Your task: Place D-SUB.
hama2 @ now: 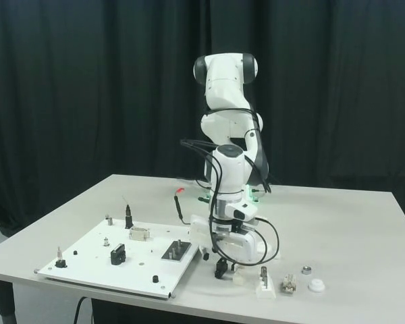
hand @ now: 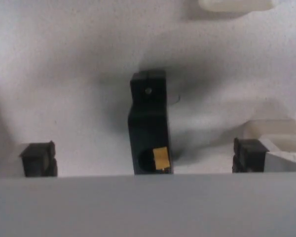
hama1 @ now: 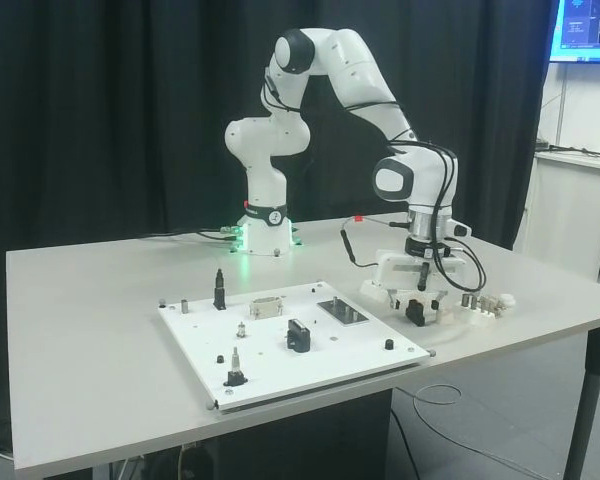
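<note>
The gripper (hand: 143, 159) hangs low over the table with its two black fingers (hand: 37, 159) spread wide apart, holding nothing. The white seven-jointed robot arm (hama1: 360, 90) arches up behind it and drops straight down to the wrist. The grey rectangular table (hama1: 100, 300) lies beneath the hand and reaches well past it on every side. The white flat square assembly board (hama1: 310, 372) lies just beside the hand, on the side away from the table's far edge in the first room view, and carries several small black and grey fittings. A white moulded plastic fixture (hama1: 382, 272) sits right under and around the hand. The black block-shaped D-SUB plug (hand: 149, 123) lies between the fingertips on a white surface, touching neither one. A pale grey D-shaped socket (hama1: 265, 307) sits on the board, well apart from the hand. A small white round cap (hama2: 316, 285) rests on the table near the hand, on the side away from the board
</note>
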